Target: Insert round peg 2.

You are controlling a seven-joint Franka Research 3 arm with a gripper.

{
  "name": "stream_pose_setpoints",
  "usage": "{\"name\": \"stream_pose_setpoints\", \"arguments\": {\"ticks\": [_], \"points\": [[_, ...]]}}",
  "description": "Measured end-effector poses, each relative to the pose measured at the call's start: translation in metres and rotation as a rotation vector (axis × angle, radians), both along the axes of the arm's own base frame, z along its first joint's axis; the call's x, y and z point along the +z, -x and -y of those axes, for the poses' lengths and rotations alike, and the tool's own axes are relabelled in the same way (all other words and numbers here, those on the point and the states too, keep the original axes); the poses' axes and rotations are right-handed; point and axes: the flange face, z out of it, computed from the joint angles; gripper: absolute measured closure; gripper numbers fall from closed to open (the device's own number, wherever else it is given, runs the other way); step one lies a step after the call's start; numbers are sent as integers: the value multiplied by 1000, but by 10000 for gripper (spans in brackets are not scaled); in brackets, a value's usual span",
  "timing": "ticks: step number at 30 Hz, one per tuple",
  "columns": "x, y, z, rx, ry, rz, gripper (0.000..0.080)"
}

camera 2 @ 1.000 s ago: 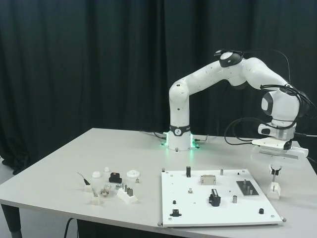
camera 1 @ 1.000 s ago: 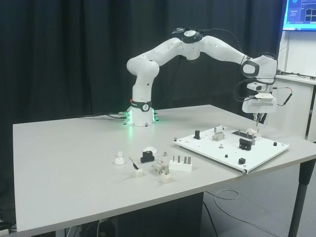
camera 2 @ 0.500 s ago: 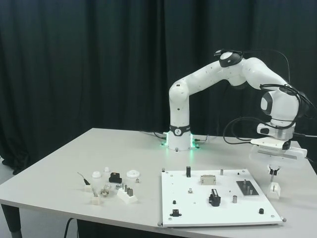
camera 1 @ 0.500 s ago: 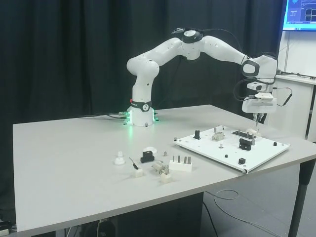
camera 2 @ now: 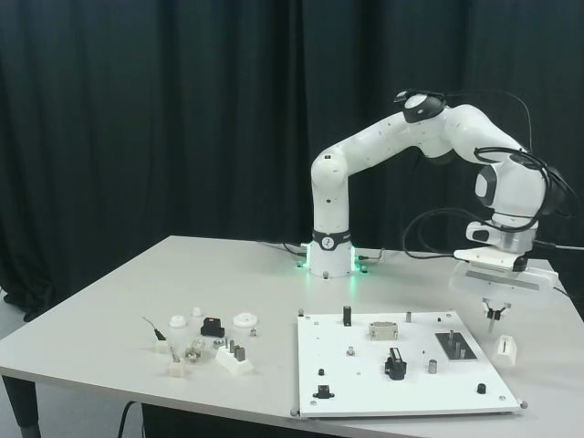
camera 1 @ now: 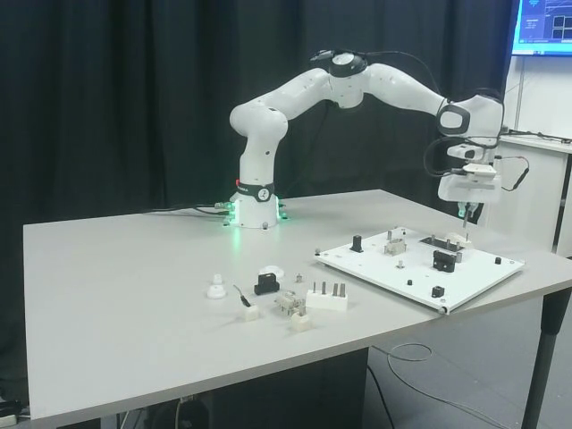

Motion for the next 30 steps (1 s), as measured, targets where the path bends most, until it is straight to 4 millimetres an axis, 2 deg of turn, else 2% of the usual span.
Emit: {"name": "stream_pose_setpoints", "arguments": {"ticks": [7,16,30], "points": [[14,-15,23,31,54,10,729],[26,-37,64,65,124,-3,730],[19,-65,143,113,192,-62,730]]}}
